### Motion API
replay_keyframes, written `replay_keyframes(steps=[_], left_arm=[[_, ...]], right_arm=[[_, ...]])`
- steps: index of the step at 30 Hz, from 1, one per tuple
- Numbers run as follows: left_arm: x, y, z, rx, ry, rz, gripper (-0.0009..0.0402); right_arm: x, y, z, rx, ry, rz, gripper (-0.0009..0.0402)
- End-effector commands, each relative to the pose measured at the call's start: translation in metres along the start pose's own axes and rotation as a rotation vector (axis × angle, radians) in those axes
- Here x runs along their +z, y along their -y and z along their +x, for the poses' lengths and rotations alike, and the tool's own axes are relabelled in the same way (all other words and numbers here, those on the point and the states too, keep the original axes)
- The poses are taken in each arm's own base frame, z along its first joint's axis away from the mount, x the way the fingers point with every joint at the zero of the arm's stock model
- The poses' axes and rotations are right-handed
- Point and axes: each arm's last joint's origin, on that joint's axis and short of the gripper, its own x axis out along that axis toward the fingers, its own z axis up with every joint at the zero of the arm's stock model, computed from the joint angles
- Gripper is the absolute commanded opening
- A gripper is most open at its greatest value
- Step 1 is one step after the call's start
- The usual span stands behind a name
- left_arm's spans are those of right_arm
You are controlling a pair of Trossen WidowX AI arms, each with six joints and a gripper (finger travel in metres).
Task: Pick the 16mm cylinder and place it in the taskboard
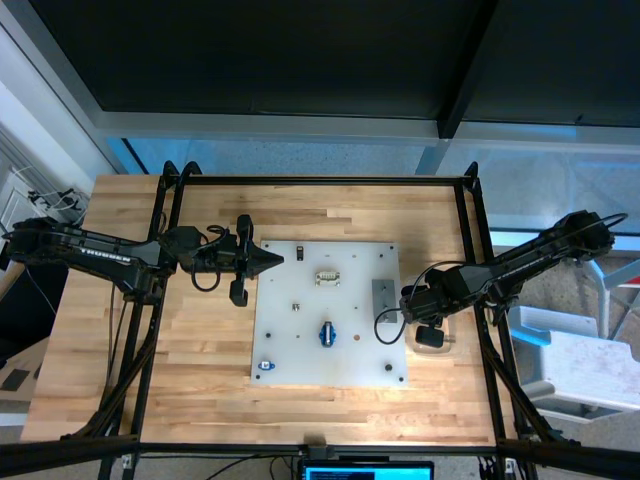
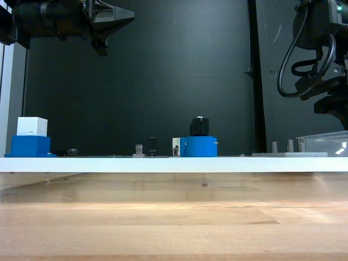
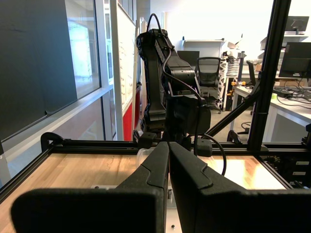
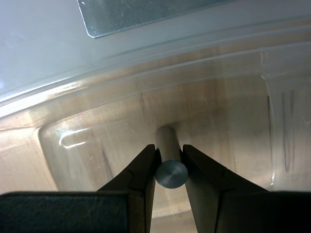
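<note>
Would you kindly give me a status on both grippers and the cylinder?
Right gripper shut on the cylinder, over the clear tray. Left gripper shut, high at left edge of the taskboard. Grey block on board's right edge.

Table (image 1: 130, 330): light butcher-block wood, enclosed by a black metal frame (image 1: 320, 181), with a lit screen (image 1: 367, 470) at its near edge and speckled grey floor (image 1: 300, 157) beyond it. A dark panel (image 2: 179, 70) fills the far side in the low view. Room, left wrist view: tall glazed partitions (image 3: 82, 53) along one side, a black office chair (image 3: 210, 68), a white desk (image 3: 286, 108) bearing a dark monitor (image 3: 297, 58), and bright light at the far end.
</note>
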Motion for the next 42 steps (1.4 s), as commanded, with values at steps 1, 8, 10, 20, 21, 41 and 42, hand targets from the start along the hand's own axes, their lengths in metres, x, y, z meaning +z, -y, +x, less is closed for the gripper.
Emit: replay_keyframes(steps=[1, 8, 10, 20, 21, 41, 42], left_arm=[[0.0, 0.0, 0.0, 0.0, 0.0, 0.0, 0.0], [0.0, 0.0, 0.0, 0.0, 0.0, 0.0, 0.0], [0.0, 0.0, 0.0, 0.0, 0.0, 0.0, 0.0], [0.0, 0.0, 0.0, 0.0, 0.0, 0.0, 0.0], [0.0, 0.0, 0.0, 0.0, 0.0, 0.0, 0.0], [0.0, 0.0, 0.0, 0.0, 0.0, 0.0, 0.0], [0.0, 0.0, 0.0, 0.0, 0.0, 0.0, 0.0]], right_arm=[[0.001, 0.0, -0.004, 0.006, 0.008, 0.0, 0.0021], [0.001, 0.001, -0.016, 0.005, 0.008, 0.0, 0.0021], [0.001, 0.001, -0.02, 0.007, 0.011, 0.0, 0.002], [0.001, 0.002, -0.036, 0.002, 0.003, -0.001, 0.0021], [0.001, 0.002, -0.038, 0.001, 0.001, -0.001, 0.002], [0.01, -0.001, -0.08, 0.005, 0.007, -0.001, 0.002], [0.01, -0.001, -0.082, 0.006, 0.009, 0.0, 0.002]])
